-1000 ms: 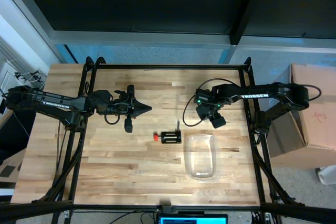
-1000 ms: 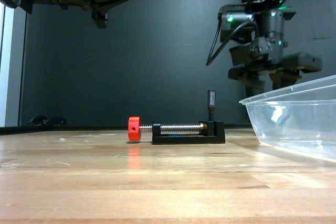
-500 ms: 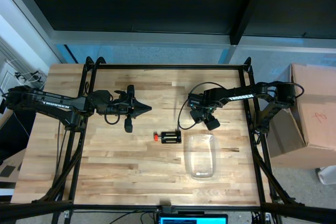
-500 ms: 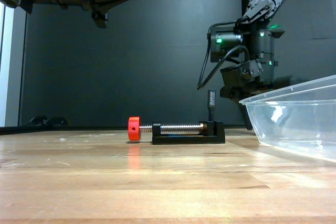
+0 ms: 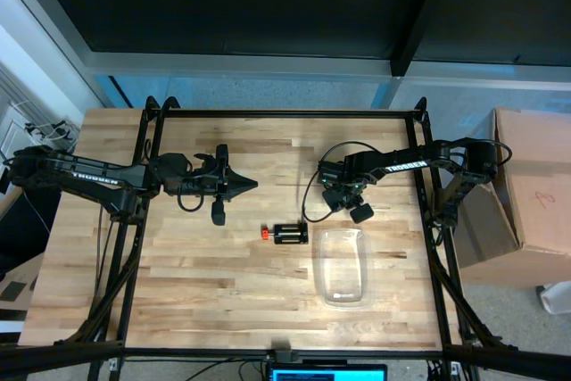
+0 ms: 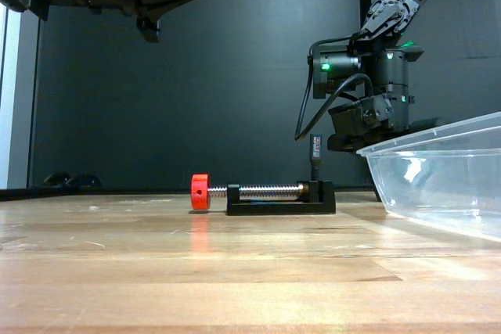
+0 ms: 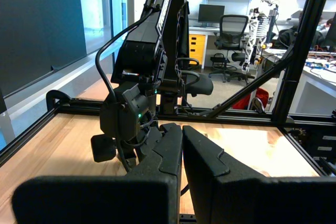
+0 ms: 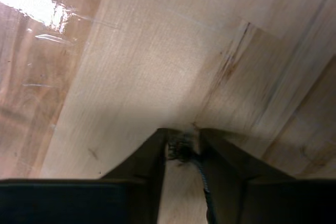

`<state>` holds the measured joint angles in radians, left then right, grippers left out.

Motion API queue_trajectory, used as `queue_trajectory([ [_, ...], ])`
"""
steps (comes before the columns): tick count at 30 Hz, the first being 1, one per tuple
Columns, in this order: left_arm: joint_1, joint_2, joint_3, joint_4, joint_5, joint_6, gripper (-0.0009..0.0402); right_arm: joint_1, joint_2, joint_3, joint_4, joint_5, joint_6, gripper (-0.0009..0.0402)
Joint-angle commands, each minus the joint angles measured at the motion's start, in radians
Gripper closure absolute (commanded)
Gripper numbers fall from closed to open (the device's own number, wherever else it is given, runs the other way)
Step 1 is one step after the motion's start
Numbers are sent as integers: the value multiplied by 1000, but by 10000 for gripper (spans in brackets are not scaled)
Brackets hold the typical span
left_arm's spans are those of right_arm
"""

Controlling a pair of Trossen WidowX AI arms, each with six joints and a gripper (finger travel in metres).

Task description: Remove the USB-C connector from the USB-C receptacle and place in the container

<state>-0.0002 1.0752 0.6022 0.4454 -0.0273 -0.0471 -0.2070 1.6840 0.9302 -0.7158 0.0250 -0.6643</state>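
1. The USB-C connector (image 6: 315, 149) stands upright, plugged into the USB-C receptacle (image 6: 318, 188) at the right end of a small black clamp (image 5: 287, 236) with a red knob (image 6: 200, 192). It has not moved over the last second, and no gripper touches it.
2. The right gripper (image 5: 350, 205) has swung in from further right and come down. It now hangs behind the clamp, near the connector but apart from it, and close to the far edge of the container (image 5: 318, 260). Over the last half second it has barely shifted.
3. In the right wrist view the right gripper (image 8: 184, 136) points down at bare wood, its fingers (image 8: 152, 156) drawn close with a narrow gap left between the tips. A small dark tangle with a thin cord shows in that gap; what it is cannot be told.
4. The left gripper (image 5: 252, 186) stays high over the left half of the table (image 5: 196, 265), well away from the clamp, unchanged. Its fingers (image 7: 168, 145) are pressed together on nothing.
5. The clear container lies just right of the clamp, as before.
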Motion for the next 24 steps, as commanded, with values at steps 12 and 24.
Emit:
queue_trajectory([
  [12, 0, 0, 0, 1, 0, 0, 393, 3, -122, 11, -108, 37, 53, 392],
  [24, 0, 0, 0, 0, 0, 0, 393, 177, -271, 69, -224, 35, 383, 393],
])
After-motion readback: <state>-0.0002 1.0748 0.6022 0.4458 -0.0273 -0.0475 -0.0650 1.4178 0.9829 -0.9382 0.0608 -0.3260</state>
